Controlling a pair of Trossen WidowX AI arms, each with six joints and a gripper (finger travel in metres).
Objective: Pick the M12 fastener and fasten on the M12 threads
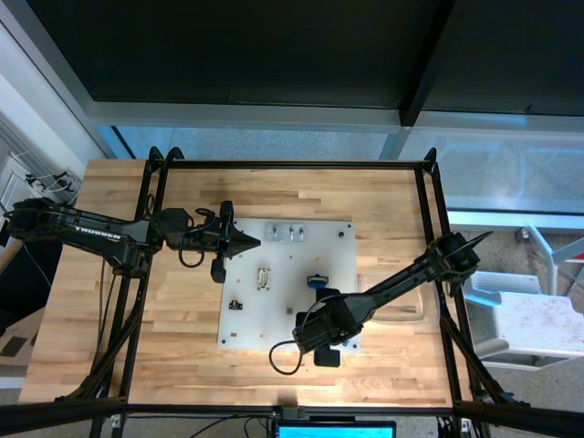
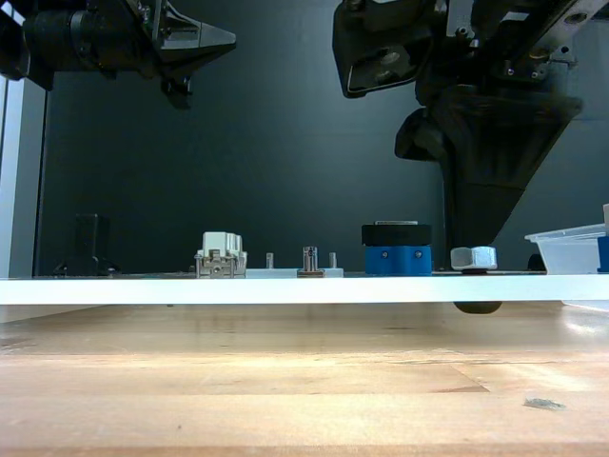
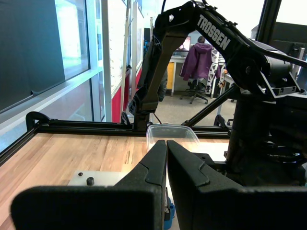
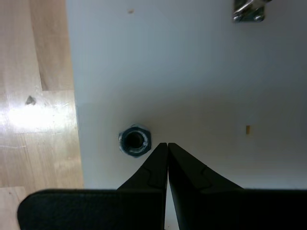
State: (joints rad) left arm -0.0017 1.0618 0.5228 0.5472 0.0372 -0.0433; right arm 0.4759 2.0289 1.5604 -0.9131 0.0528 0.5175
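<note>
Through the right wrist view: a straight look down on the M12 nut (image 4: 135, 140), hex outline plain, dark bore facing up at the camera, on the white board (image 4: 201, 72) close to the edge beside the wooden table (image 4: 43, 158). Right tool (image 4: 167, 143) clenched tip to tip, grasping nothing, tips just beside the nut and not touching it.

Through the low view: the nut side-on instead, wider than tall, bore axis upright, flats level with the board, a thin dark sliver beneath it. Directly above, the right tool's dark fingers. Behind and to the right, the clear tray (image 2: 571, 249). On its stud or merely resting on the board: impossible to tell.

Through the high view: nut hidden under the right wrist, at the board's near right edge.

Left tool (image 3: 166, 142) likewise clenched and empty, held high over the board's far left edge, pointing inward.
</note>
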